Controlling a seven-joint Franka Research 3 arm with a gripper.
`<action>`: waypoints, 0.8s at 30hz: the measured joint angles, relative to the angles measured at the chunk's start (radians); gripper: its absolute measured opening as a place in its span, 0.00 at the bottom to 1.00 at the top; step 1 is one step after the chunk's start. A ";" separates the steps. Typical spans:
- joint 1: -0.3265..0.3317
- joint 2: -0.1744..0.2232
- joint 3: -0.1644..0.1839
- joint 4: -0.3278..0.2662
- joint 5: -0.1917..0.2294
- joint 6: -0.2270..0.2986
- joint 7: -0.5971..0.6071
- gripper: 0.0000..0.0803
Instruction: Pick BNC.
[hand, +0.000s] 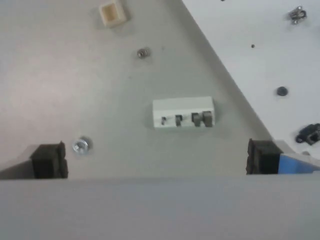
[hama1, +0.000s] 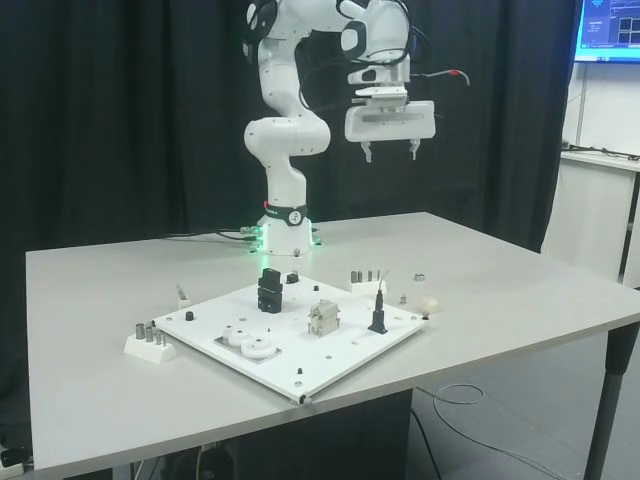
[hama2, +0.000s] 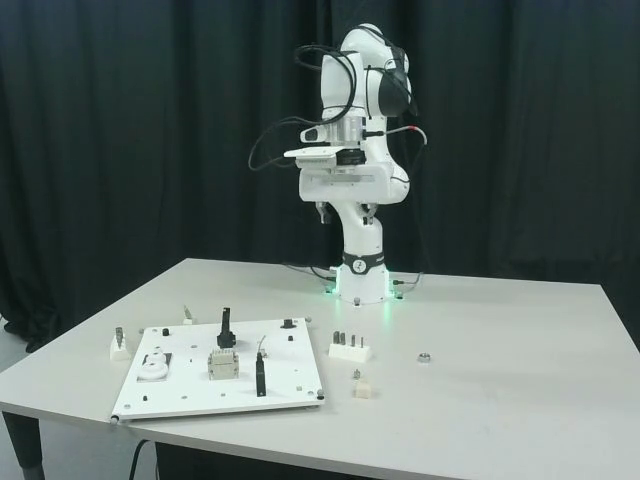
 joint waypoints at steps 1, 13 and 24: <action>0.000 0.008 0.004 0.000 0.000 0.010 0.020 1.00; 0.000 0.089 0.023 0.005 0.000 0.102 0.204 1.00; 0.000 0.140 0.030 0.011 -0.001 0.125 0.405 1.00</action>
